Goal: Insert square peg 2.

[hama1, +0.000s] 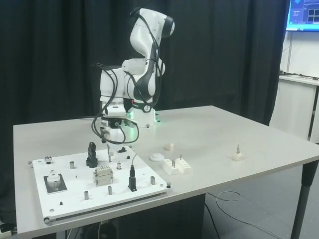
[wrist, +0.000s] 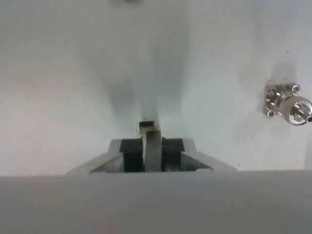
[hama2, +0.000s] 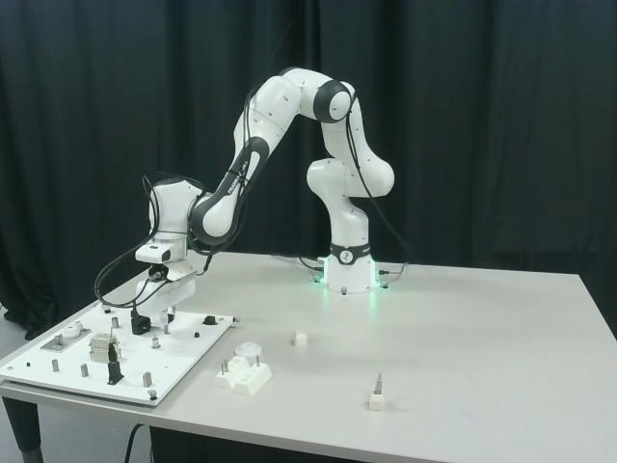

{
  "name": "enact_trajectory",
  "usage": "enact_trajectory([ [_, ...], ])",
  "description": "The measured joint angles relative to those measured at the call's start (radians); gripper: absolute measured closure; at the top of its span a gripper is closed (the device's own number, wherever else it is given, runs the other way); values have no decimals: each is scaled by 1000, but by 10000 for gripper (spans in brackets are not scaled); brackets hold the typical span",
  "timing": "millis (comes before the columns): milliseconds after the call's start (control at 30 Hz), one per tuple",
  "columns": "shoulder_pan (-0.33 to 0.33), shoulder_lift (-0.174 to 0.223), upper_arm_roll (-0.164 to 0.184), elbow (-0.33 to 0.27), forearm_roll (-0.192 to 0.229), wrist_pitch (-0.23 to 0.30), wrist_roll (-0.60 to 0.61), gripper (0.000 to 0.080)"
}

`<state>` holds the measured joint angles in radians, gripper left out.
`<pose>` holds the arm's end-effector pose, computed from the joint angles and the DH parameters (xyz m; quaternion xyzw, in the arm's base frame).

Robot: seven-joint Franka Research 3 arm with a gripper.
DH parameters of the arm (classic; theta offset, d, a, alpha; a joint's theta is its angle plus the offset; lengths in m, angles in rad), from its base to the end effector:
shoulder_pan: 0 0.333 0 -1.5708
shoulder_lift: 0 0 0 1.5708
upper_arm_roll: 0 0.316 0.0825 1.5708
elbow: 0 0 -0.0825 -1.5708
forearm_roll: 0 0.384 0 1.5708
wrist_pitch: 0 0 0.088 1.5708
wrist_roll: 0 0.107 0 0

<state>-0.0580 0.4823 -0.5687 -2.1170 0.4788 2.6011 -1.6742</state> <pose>0.4700 -0.3481 0.2250 0.9358 0.3476 0.0302 0.0500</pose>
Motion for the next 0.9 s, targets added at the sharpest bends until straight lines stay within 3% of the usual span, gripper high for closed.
enact_trajectory([
  [900, 0, -3, -1, 0, 8, -18, -1, 726],
])
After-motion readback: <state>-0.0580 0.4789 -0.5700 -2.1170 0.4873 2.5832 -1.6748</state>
